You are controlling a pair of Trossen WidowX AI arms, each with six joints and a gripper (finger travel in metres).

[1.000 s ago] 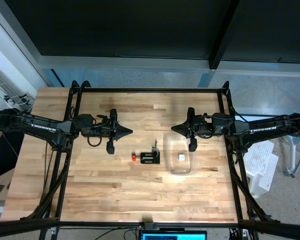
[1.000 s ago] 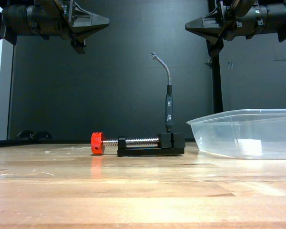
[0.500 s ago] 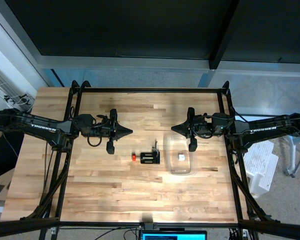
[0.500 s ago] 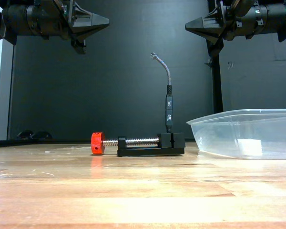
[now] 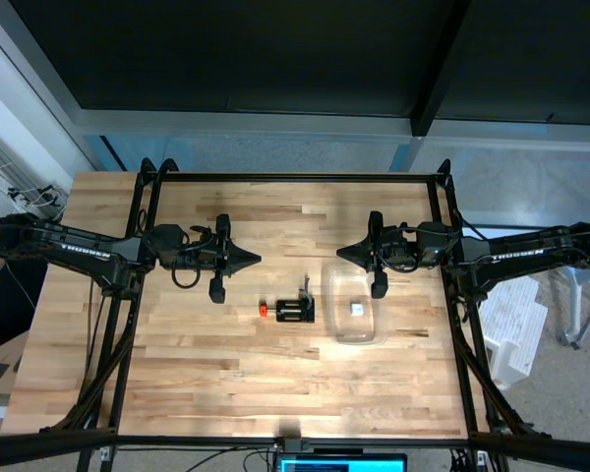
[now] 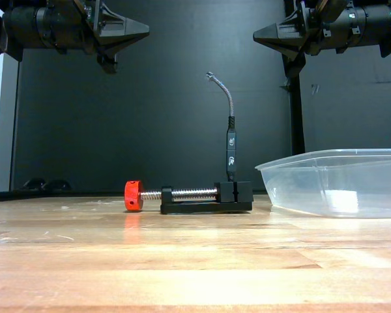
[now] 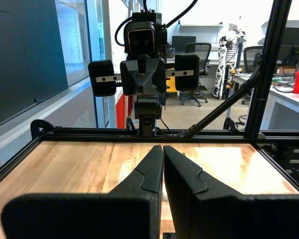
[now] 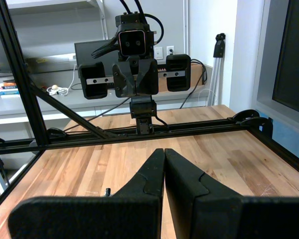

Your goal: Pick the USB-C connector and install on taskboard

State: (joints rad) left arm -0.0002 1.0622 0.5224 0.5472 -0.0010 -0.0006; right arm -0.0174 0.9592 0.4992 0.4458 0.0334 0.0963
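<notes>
Left gripper [image 5: 257, 260] and right gripper [image 5: 339, 254] hang high over the table [image 5: 177, 374], jaws closed on nothing; USB-C connector [image 6: 230, 151] stands upright on the taskboard [image 6: 205, 195], between them, beside the clear tray [image 6: 293, 186].

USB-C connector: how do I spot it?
On the table, under and between the shut left gripper and right gripper, sits the black taskboard. The connector stands upright on it: thin, dark, curved grey tail, unlike the white square in the tray.

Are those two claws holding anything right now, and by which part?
Nothing is held. The left gripper and the right gripper are both shut and empty, high above the table. The USB-C connector stands upright on the taskboard.
</notes>
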